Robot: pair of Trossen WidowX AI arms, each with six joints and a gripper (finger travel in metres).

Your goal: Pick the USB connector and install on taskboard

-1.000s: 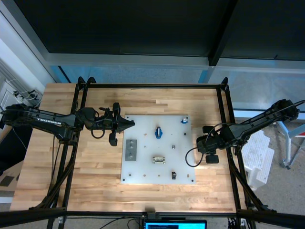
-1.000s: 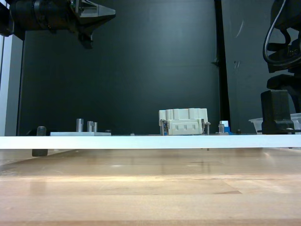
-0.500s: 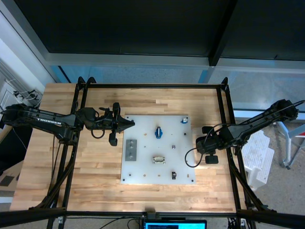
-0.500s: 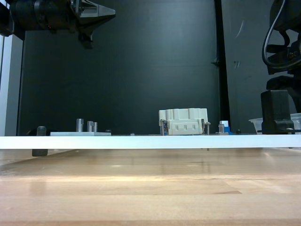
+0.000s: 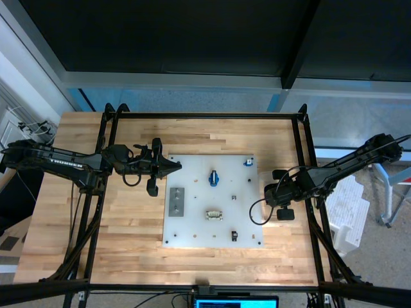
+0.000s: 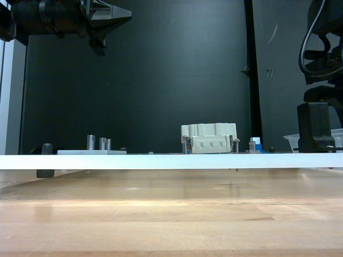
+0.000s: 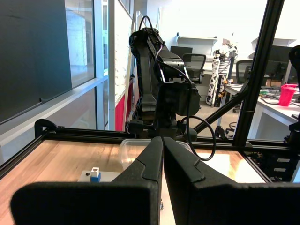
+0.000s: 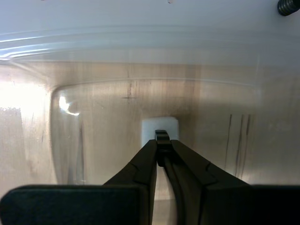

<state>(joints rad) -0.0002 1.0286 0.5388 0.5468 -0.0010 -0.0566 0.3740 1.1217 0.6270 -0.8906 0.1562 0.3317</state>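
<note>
USB connector [image 8: 161, 136] pinched in right gripper [image 8: 162, 143]

High view: a wood table [image 5: 128, 231] sits inside a black frame [image 5: 205, 116], with grey floor and glass walls around it. The white taskboard [image 5: 192, 173] lies at the table's middle and carries a grey block [image 5: 175, 201], a blue part [image 5: 214, 178] and a beige socket [image 5: 214, 215]. The left gripper [image 5: 174, 165] hangs over the taskboard's far left corner. The right gripper points down just off the taskboard's right edge.

Low view: the taskboard shows edge-on as a white slab, with a dark panel behind it. The beige socket stands on top. The left gripper is high above the board, well apart from it.

Left wrist view: the left gripper's fingers [image 7: 145, 164] are pressed together with nothing between them. Beyond them a clear bin [image 7: 133, 152] sits on the wood past the taskboard, with the right arm over it. Behind is an office with desks and chairs.

Right wrist view: inside the bin, the right gripper's fingers are closed on the tiny black USB connector at their tips. A white cube [image 8: 160, 124] lies on the bin floor directly beyond it. Whether the two touch cannot be told.
</note>
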